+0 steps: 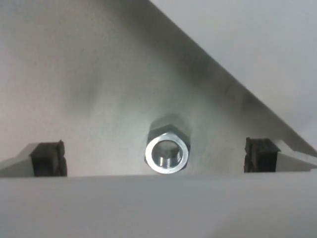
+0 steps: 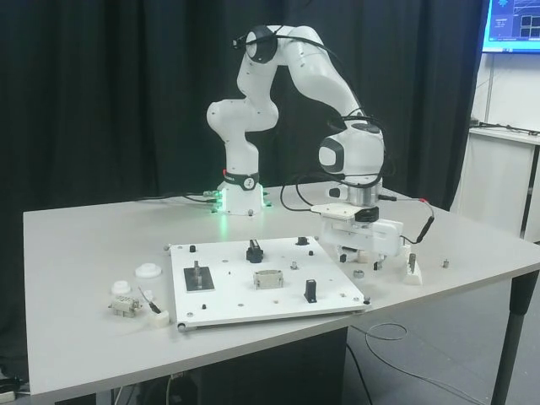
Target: Pick bolt 4.
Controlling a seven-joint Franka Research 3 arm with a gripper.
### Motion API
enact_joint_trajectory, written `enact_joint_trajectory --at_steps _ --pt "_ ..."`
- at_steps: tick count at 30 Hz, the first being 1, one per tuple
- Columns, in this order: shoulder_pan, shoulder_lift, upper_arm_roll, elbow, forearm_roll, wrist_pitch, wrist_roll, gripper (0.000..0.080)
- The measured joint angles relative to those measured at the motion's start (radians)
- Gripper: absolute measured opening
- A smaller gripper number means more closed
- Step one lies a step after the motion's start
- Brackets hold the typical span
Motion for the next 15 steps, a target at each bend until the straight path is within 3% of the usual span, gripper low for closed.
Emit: enact_joint_trajectory --at_steps 15 --pt "0.004 0.012 0.0 -0.023 0.0 0.042 -0.001 0.08"
